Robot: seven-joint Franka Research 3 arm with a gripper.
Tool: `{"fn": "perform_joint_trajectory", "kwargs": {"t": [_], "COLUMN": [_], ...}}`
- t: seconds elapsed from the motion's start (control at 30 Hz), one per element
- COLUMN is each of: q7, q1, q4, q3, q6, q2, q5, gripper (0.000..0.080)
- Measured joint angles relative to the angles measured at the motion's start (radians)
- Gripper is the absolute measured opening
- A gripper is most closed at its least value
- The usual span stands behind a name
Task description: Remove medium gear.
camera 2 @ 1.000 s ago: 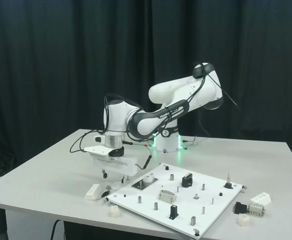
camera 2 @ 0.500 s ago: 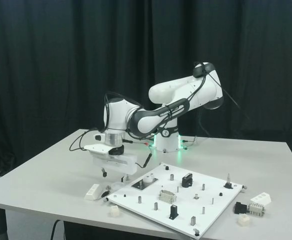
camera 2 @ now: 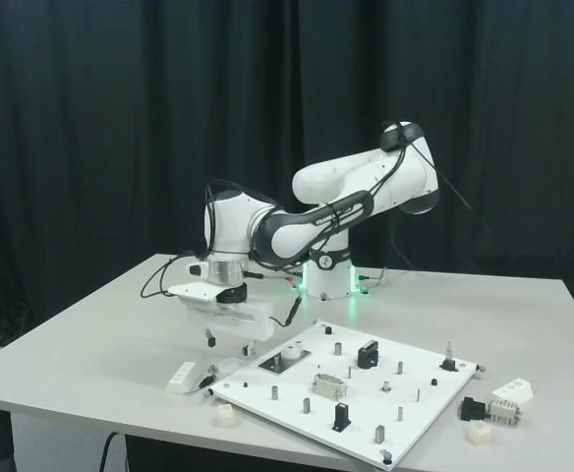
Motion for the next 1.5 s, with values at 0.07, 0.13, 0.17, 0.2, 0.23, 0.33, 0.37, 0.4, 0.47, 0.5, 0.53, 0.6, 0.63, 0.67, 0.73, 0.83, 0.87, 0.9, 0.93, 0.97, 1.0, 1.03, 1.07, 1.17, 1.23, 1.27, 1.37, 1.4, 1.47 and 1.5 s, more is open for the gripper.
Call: {"fn": "perform_joint_trajectory", "kwargs": {"t": [0.07,0.13,0.17,0.2,0.23,0.33,0.37,0.4,0.47,0.5,0.53,0.6,0.63,0.67,0.73,0.83,0.87,0.9,0.93,0.97,1.0,1.03,1.07,1.17,1.23,1.27,1.37,1.4,1.47,1.5], "q7": [0.010,0.020,0.026,0.033,0.041,0.067,0.076,0.085,0.103,0.113,0.123,0.143,0.151,0.159,0.171,0.184,0.189,0.196,0.202,0.207,0.211,0.215,0.218,0.230,0.239,0.242,0.248,0.249,0.250,0.250], "q1": [0.007,0.018,0.024,0.030,0.037,0.058,0.065,0.073,0.090,0.098,0.106,0.123,0.131,0.139,0.155,0.175,0.182,0.188,0.194,0.200,0.205,0.210,0.215,0.226,0.232,0.235,0.242,0.243,0.247,0.248], "q4": [-0.002,-0.005,-0.007,-0.008,-0.010,-0.015,-0.017,-0.020,-0.027,-0.030,-0.034,-0.041,-0.044,-0.048,-0.056,-0.067,-0.069,-0.073,-0.075,-0.078,-0.081,-0.083,-0.085,-0.089,-0.090,-0.091,-0.095,-0.097,-0.100,-0.101], "q3": [-0.007,-0.016,-0.020,-0.024,-0.029,-0.041,-0.044,-0.047,-0.053,-0.055,-0.057,-0.060,-0.061,-0.061,-0.061,-0.061,-0.061,-0.061,-0.061,-0.061,-0.060,-0.059,-0.058,-0.053,-0.048,-0.046,-0.038,-0.036,-0.031,-0.028], "q6": [-0.020,-0.043,-0.054,-0.064,-0.075,-0.101,-0.108,-0.115,-0.123,-0.126,-0.128,-0.130,-0.130,-0.130,-0.130,-0.130,-0.129,-0.127,-0.125,-0.123,-0.120,-0.115,-0.111,-0.099,-0.089,-0.085,-0.070,-0.066,-0.059,-0.055], "q2": [0.000,0.000,0.001,0.001,0.001,0.005,0.006,0.008,0.011,0.012,0.012,0.013,0.013,0.013,0.013,0.013,0.013,0.013,0.013,0.013,0.013,0.013,0.013,0.013,0.013,0.013,0.014,0.014,0.015,0.016], "q5": [-0.001,-0.003,-0.005,-0.006,-0.009,-0.019,-0.022,-0.023,-0.025,-0.025,-0.025,-0.025,-0.025,-0.026,-0.026,-0.026,-0.026,-0.026,-0.026,-0.026,-0.026,-0.026,-0.026,-0.026,-0.026,-0.026,-0.026,-0.026,-0.025,-0.025], "gripper": [0.0800,0.0800,0.0800,0.0800,0.0800,0.0800,0.0800,0.0800,0.0800,0.0800,0.0800,0.0800,0.0800,0.0800,0.0800,0.0800,0.0800,0.0800,0.0800,0.0800,0.0800,0.0800,0.0800,0.0800,0.0800,0.0800,0.0800,0.0800,0.0800,0.0800]}}
